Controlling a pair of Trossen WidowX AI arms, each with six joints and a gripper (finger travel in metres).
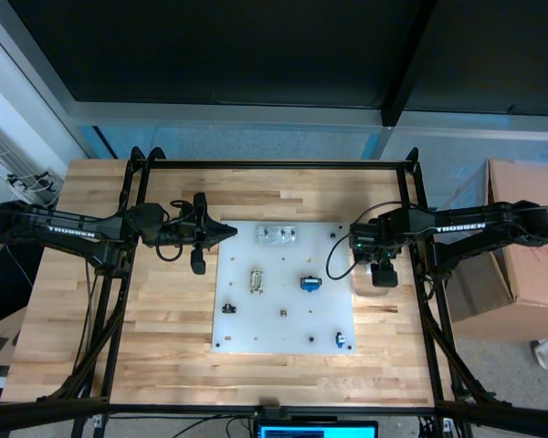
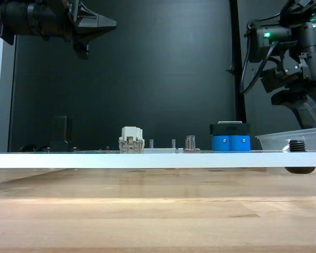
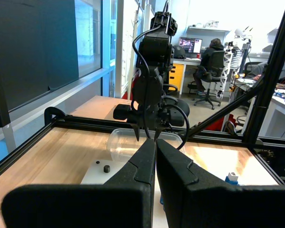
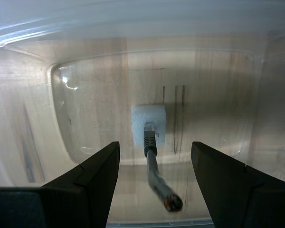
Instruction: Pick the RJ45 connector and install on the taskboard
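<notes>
The RJ45 connector (image 4: 150, 129) on its short grey cable lies free on a white foam pad (image 4: 147, 117) on the floor of a clear plastic bin (image 4: 85, 95). My right gripper (image 4: 154, 143) hangs open above it, one finger on each side of the cable, touching nothing. In the high view the right gripper (image 1: 384, 274) is over the bin (image 1: 368, 290), just off the right edge of the white taskboard (image 1: 283, 315), and hides the connector. My left gripper (image 1: 226, 233) is shut and empty, held high over the board's left edge, and shows in the low view (image 2: 111, 23).
On the taskboard sit a white connector block (image 1: 256, 280), a blue part (image 1: 311, 284), a metal fixture (image 1: 278, 235) and a small blue part (image 1: 342, 342). A black frame rail (image 1: 274, 165) crosses the back of the table. A cardboard box (image 1: 521, 246) stands beyond the table's right edge.
</notes>
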